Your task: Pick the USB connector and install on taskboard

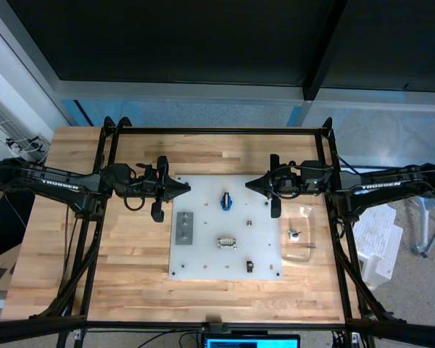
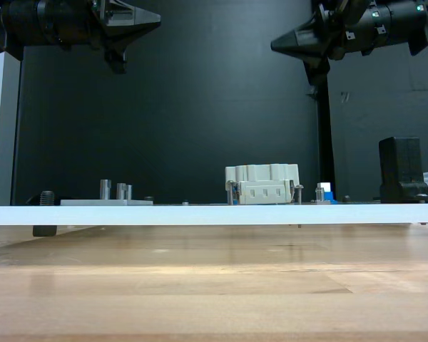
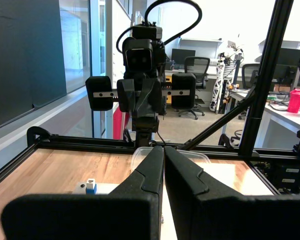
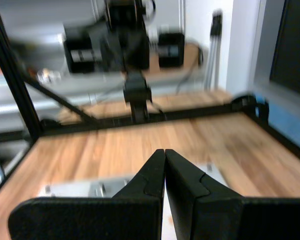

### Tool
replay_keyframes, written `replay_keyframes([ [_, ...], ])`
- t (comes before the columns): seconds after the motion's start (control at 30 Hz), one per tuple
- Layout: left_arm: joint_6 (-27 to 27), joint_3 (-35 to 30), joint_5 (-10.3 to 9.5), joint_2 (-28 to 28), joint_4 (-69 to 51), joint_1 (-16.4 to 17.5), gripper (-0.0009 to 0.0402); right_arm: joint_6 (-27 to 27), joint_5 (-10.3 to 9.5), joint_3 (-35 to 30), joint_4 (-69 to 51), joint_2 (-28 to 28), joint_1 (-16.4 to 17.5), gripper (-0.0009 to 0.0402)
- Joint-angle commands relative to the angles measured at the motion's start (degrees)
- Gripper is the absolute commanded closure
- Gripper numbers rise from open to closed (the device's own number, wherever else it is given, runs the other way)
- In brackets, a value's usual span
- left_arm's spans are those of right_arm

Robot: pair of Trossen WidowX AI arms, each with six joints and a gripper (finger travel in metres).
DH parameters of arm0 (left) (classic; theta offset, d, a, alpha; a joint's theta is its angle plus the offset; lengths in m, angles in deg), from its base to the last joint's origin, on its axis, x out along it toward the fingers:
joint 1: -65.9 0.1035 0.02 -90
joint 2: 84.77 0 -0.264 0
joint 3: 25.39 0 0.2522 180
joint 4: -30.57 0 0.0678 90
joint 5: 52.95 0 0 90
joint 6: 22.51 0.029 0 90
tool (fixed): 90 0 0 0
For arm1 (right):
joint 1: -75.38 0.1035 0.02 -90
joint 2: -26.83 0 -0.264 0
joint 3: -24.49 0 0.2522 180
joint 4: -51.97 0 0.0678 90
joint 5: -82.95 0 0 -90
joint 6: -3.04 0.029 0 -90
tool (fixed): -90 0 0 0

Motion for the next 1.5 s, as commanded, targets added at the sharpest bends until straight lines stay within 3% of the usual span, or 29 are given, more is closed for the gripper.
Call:
replay_keyframes([
  [0.03, 0.0, -0.02, 0.02, 0.0, 0.0, 0.0, 0.0393, 0.04, -0.07, -2.56, -8.02, -0.76, 0.72, 0.0393],
  [0.2, 0.0, 0.0, 0.02, 0.02, 0.0, 0.02, 0.0393, 0.96, 0.13, -5.31, -17.25, -2.6, 3.04, 0.0393],
  [0.33, 0.0, -0.02, 0.02, 0.0, 0.0, 0.0, 0.0393, 2.23, 2.73, -7.06, -25.64, -4.35, 5.29, 0.0393],
  [0.67, 0.0, -0.02, 0.02, 0.0, 0.0, 0.0, 0.0393, 6.29, 3.1, -10.29, -43.08, -8.07, 9.33, 0.0393],
  [0.87, 0.0, -0.02, 0.02, 0.02, 0.0, 0.02, 0.0393, 7.37, 6.49, -13.09, -53.79, -9.55, 13.07, 0.0393],
  [1.13, 0.0, 0.0, 0.02, 0.02, 0.0, 0.0, 0.0393, 12.35, 7.45, -13.94, -62.07, -11.21, 18.32, 0.0393],
  [1.27, 0.0, 0.0, 0.02, 0.02, 0.0, 0.0, 0.0393, 15.87, 10.4, -13.94, -66.12, -11.21, 21.97, 0.0393],
  [1.5, 0.0, 0.0, 0.02, 0.0, 0.0, 0.0, 0.0393, 23.5, 10.88, -13.94, -72.02, -11.21, 28.61, 0.0393],
])
